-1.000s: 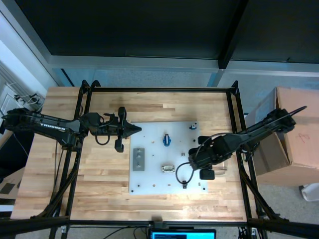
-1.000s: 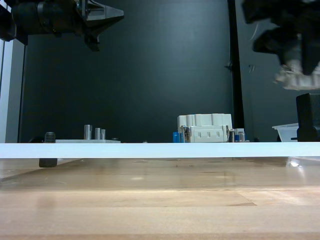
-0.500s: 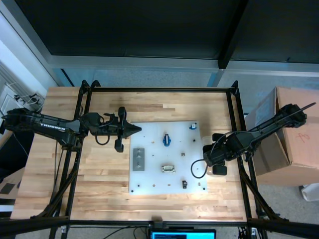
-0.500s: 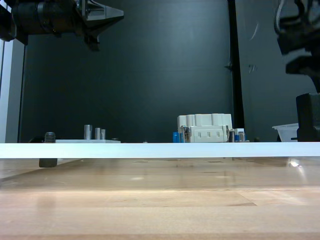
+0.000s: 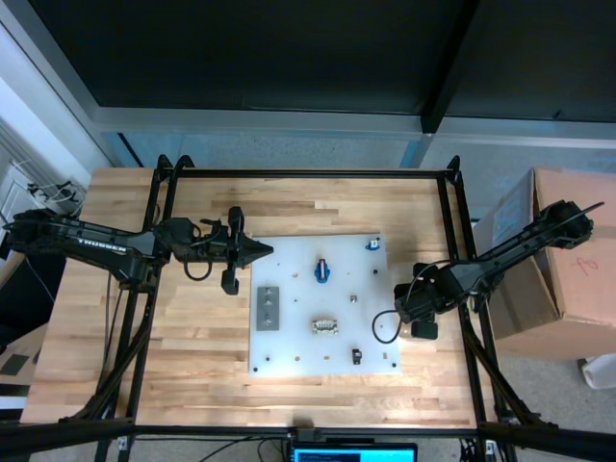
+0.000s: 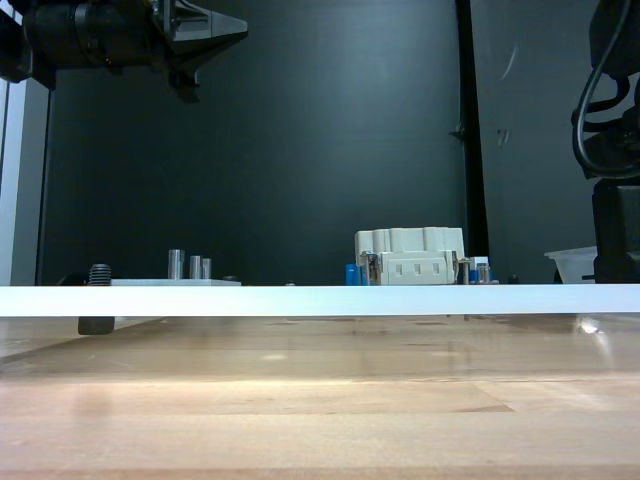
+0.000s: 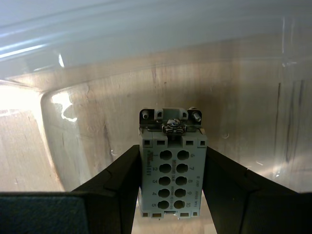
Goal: Remove the HAN10E connector from the taskboard and place in the container
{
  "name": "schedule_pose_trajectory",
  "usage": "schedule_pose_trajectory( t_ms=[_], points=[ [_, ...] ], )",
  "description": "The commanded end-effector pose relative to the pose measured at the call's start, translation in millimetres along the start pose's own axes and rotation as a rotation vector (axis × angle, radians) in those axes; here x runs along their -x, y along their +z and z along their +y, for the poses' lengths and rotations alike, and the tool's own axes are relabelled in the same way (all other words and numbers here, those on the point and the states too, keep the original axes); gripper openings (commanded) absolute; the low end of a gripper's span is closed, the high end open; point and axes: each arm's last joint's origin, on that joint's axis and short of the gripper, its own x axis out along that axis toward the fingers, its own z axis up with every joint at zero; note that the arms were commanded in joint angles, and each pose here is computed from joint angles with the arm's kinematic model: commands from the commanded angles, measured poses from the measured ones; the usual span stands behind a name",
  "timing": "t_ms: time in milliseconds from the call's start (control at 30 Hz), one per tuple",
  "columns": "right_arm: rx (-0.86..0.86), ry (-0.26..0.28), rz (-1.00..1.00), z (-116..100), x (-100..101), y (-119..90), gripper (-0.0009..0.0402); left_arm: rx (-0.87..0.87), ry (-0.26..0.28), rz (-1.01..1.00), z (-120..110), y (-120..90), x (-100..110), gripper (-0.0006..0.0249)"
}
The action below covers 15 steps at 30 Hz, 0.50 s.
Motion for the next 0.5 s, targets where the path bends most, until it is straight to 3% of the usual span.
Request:
schedule_pose_trajectory(
  t_ms=[33,300,500],
  points=[
    [-0.001,0.003,-0.002,1,1,1,0.0148,0.0,0.0,0.0,0,0,0,0.0],
    [-0.003,0.055,-0.003,2,12,3,0.0245,0.0,0.0,0.0,0,0,0,0.0],
    [-0.014,0.067,-0.103,-6,38,13,0.0258,0.0,0.0,0.0,0,0,0,0.0]
  ],
)
